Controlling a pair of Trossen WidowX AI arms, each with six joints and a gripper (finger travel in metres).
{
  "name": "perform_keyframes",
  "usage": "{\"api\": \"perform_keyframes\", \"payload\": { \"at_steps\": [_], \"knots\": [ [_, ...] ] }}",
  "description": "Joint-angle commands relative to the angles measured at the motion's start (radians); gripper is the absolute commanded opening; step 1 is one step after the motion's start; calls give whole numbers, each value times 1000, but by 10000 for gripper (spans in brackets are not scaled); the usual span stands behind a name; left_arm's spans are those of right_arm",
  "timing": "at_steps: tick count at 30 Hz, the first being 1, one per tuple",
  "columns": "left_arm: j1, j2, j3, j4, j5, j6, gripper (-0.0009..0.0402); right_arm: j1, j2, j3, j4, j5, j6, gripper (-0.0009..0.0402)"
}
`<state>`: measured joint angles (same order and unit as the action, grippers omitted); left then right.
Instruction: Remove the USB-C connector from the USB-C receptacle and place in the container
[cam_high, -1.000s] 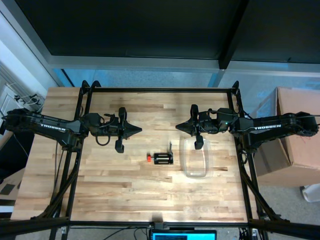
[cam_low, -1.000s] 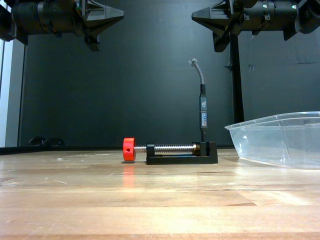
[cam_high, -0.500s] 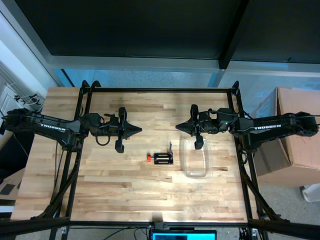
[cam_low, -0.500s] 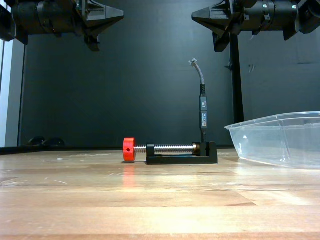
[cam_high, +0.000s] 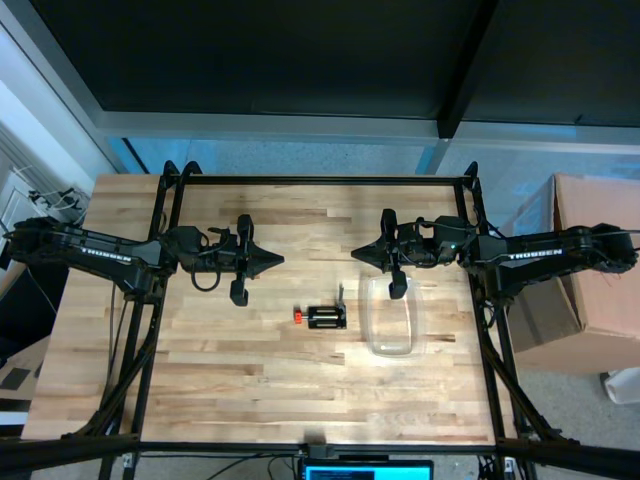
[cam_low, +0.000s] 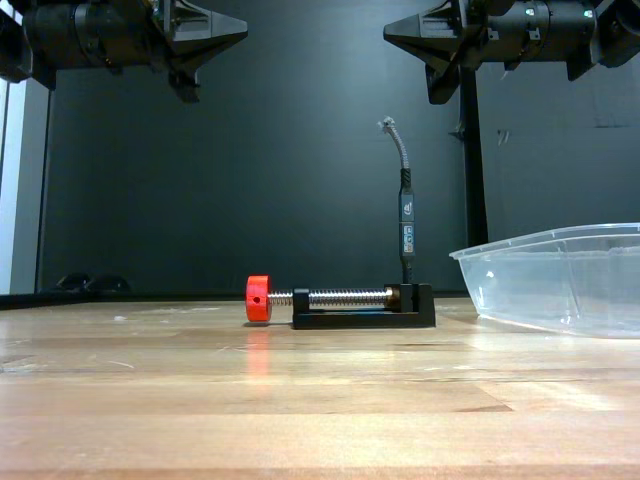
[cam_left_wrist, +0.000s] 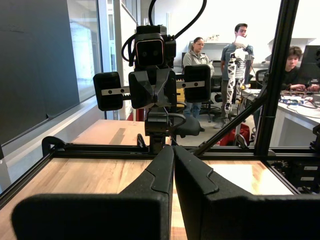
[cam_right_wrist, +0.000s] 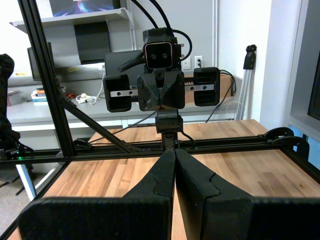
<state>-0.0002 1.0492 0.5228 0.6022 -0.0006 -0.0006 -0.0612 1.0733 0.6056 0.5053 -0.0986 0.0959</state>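
The USB-C connector (cam_low: 407, 232) stands upright, plugged into its receptacle in the small black vise (cam_low: 364, 304) with a red knob (cam_low: 258, 298) at mid-table; its short braided cable curves up. From above, the connector (cam_high: 340, 294) and vise (cam_high: 326, 317) lie between both arms. My left gripper (cam_high: 277, 260) hovers high, up and left of the vise, fingers (cam_left_wrist: 159, 167) shut with nothing between them. My right gripper (cam_high: 357, 254) hovers high, above and right of the vise, fingers (cam_right_wrist: 165, 167) shut and empty. The clear plastic container (cam_high: 390, 316) sits right of the vise.
A black metal frame (cam_high: 320, 181) borders the wooden table. A cardboard box (cam_high: 592, 270) stands off the table to the right. Each wrist view shows the opposite arm facing it across the table.
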Motion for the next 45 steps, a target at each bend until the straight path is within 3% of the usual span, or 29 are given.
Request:
{"api": "perform_keyframes", "payload": {
  "at_steps": [1, 3, 5, 9, 14, 15, 17, 22, 32, 45],
  "knots": [
    [0, 0, 0, 0, 0, 0, 0, 0, 0, 4, 9, 5, 0, 0],
    [0, 0, 0, 0, 0, 0, 0, 0, 0, 10, 11, 32, 1, 0],
    [0, 0, 0, 0, 0, 0, 0, 1, 6, 12, 10, 16, 21, 0],
    [0, 0, 0, 0, 0, 0, 0, 3, 14, 11, 7, -126, 45, 0],
    [0, 0, 0, 0, 0, 0, 0, 5, 13, 13, -60, -273, 26, 0],
    [0, 0, 0, 0, 0, 0, 0, 5, 14, 19, -90, -282, 14, 0],
    [0, 0, 0, 0, 0, 0, 0, 15, 17, 40, -190, -241, 15, 0],
    [0, 0, 0, 1, 0, 0, 0, 94, 17, 113, -472, -61, -65, 0],
    [0, 0, 0, 0, 0, 0, 0, 233, 87, 313, -896, 137, -71, 25],
    [0, 0, 0, 0, 0, 0, 0, 292, 417, 595, -1190, 152, -105, 152]
  ]
}}
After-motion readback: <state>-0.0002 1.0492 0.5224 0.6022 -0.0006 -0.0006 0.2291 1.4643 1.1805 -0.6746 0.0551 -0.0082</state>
